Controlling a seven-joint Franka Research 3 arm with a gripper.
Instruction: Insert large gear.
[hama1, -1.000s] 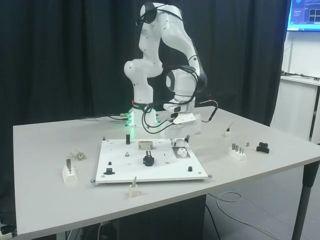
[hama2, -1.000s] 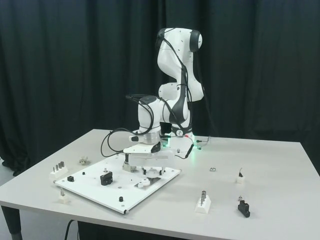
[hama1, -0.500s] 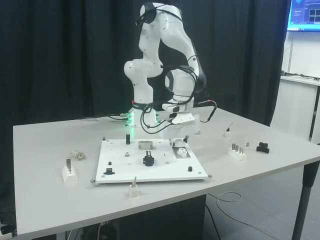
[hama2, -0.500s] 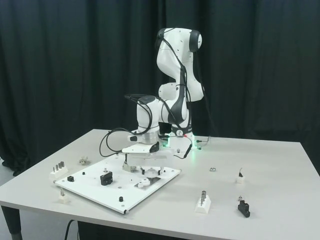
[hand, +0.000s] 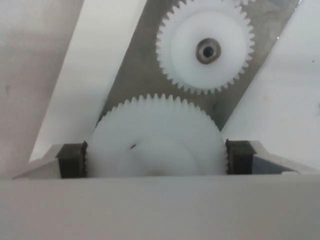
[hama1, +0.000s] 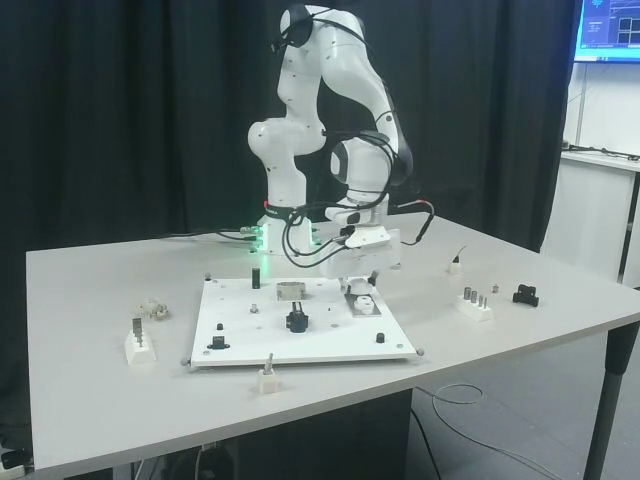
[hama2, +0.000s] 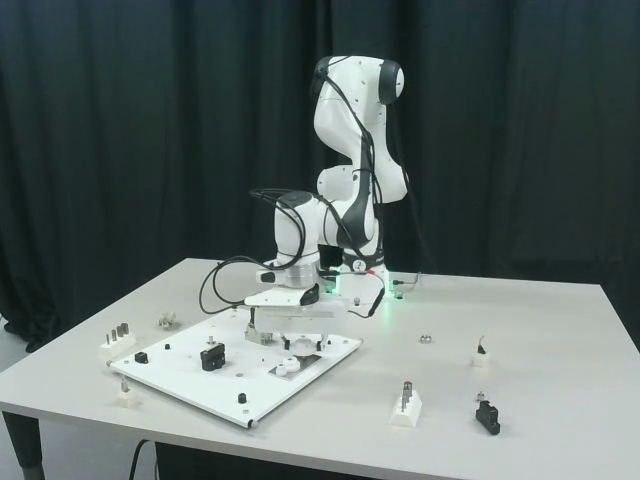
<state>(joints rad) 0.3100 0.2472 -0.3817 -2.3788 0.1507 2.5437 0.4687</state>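
Between gripper (hand: 156, 159) pads: large gear (hand: 156, 137), white, finely toothed, pinched at opposite edges, above grey plate (hand: 145, 65).

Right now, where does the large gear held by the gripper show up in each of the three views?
Wrist view: the large gear fills the lower middle, clamped between the black pads, beside a second white gear.
First room view: a white speck under the gripper, over the white board.
Second room view: hidden beneath the gripper; not discernible.
Shared landmark: the white board.
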